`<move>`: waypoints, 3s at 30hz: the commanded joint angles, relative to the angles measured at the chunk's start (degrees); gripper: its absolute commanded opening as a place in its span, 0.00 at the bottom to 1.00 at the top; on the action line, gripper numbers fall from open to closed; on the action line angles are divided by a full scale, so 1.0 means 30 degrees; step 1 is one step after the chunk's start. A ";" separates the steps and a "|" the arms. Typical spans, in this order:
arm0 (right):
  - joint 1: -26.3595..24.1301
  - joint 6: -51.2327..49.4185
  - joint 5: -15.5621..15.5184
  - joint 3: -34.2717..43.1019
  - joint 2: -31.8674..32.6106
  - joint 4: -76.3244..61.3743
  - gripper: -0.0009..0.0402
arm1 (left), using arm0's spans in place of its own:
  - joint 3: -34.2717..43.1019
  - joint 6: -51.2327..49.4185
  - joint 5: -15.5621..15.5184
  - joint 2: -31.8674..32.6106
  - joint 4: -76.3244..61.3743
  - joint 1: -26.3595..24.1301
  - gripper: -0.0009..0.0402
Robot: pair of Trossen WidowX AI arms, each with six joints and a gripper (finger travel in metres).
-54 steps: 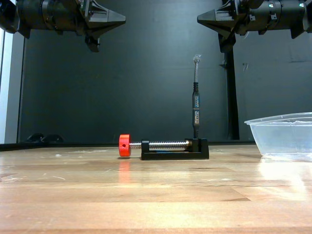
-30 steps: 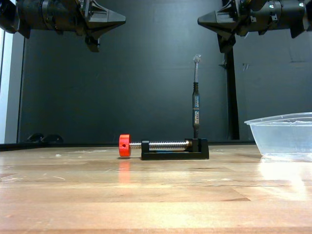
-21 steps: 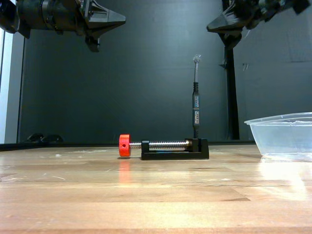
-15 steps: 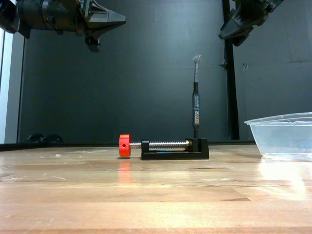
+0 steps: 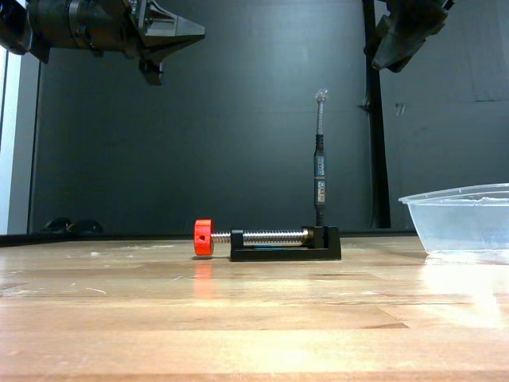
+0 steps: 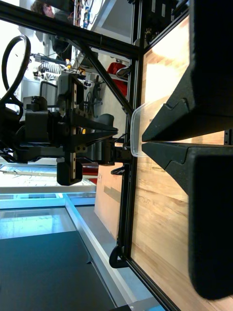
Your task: Remove the USB-C connector from the USB-C receptacle and place in the container
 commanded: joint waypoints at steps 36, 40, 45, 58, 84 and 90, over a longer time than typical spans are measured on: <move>0.1239 0.1195 0.0576 0.1515 0.8990 0.3184 0.41 | 0.0007 0.0000 0.0007 0.0000 0.0007 0.0007 0.02; 0.1246 0.1195 0.0874 0.1515 0.9398 0.3657 0.40 | 0.0007 0.0000 0.0007 0.0000 0.0000 0.0007 0.02; 0.1290 0.1188 0.0860 0.1515 0.9668 0.4240 0.36 | 0.0007 0.0000 0.0007 0.0000 0.0007 0.0000 0.02; 0.1377 0.1246 0.1005 0.1515 0.9734 0.4772 0.17 | 0.0007 0.0000 0.0007 0.0000 0.0007 0.0007 0.02; 0.1625 0.1341 0.0969 0.1858 0.9704 0.4619 0.02 | 0.0007 0.0000 0.0007 0.0000 0.0015 0.0007 0.02; 0.1661 0.1188 0.0998 0.2703 0.9704 0.3636 0.02 | 0.0007 0.0000 0.0007 0.0000 0.0007 0.0000 0.02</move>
